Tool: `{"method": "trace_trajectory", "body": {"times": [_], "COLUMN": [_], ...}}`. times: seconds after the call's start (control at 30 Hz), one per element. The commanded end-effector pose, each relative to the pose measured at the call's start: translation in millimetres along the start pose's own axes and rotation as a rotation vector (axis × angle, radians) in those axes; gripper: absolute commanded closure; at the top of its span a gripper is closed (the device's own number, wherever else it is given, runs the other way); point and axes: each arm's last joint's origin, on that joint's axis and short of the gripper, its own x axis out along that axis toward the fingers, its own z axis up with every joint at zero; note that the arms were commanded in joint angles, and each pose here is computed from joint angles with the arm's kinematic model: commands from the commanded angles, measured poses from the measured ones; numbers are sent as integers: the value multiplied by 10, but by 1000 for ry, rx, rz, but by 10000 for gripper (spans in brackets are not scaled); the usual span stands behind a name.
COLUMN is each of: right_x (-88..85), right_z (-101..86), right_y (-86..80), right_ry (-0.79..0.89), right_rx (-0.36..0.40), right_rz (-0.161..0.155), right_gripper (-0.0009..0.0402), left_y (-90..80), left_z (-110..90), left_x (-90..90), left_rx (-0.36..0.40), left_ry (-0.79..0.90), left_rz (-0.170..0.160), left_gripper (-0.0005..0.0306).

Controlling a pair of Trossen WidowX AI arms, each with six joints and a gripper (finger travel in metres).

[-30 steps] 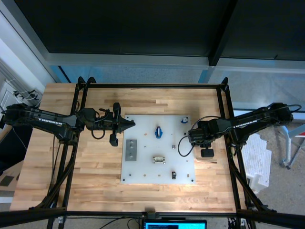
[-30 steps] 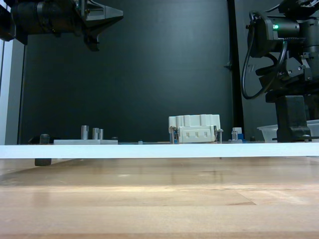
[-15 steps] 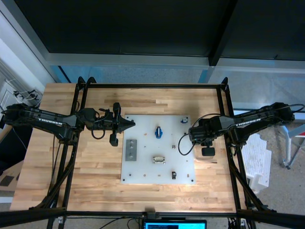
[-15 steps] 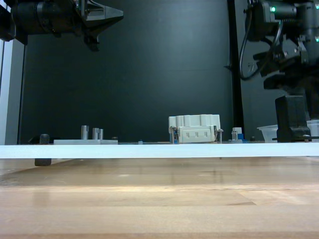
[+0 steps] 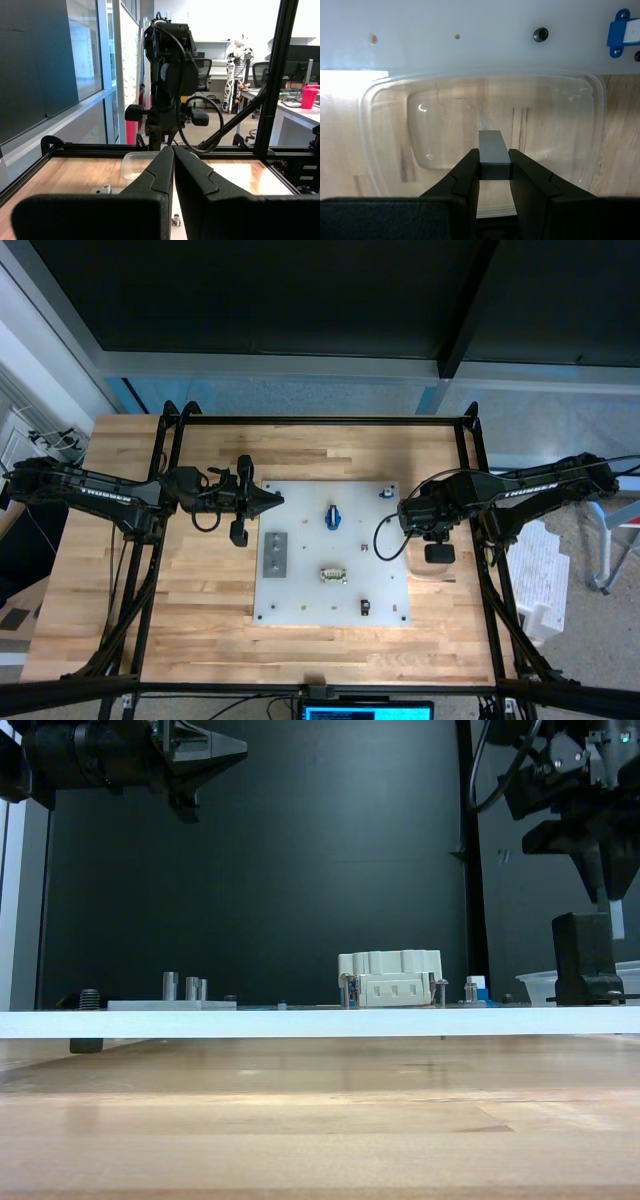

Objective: Pick the 16mm bar and install on taskboard

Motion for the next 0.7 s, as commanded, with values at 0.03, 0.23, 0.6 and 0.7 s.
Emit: {"method": "trace_trajectory", "body": {"times": [0.03,0.23,0.6,0.7], "right_x": [-24,-33,-22,-20], "right_z": [4,-9,-17,18], "right_y": [13,96,370,438], "right_ry": [-6,-11,-35,-37], "right_rx": [13,30,54,61], "right_rz": [2,5,23,25], "right_gripper": [391,391,391,391], "left_y": [1,1,0,0], "left_z": [-1,-1,-1,-1], "left_x": [1,1,1,1], "left_rx": [0,0,0,0], "left_ry": [0,0,0,0], "left_rz": [0,0,0,0], "left_gripper": [300,300,300,300]}}
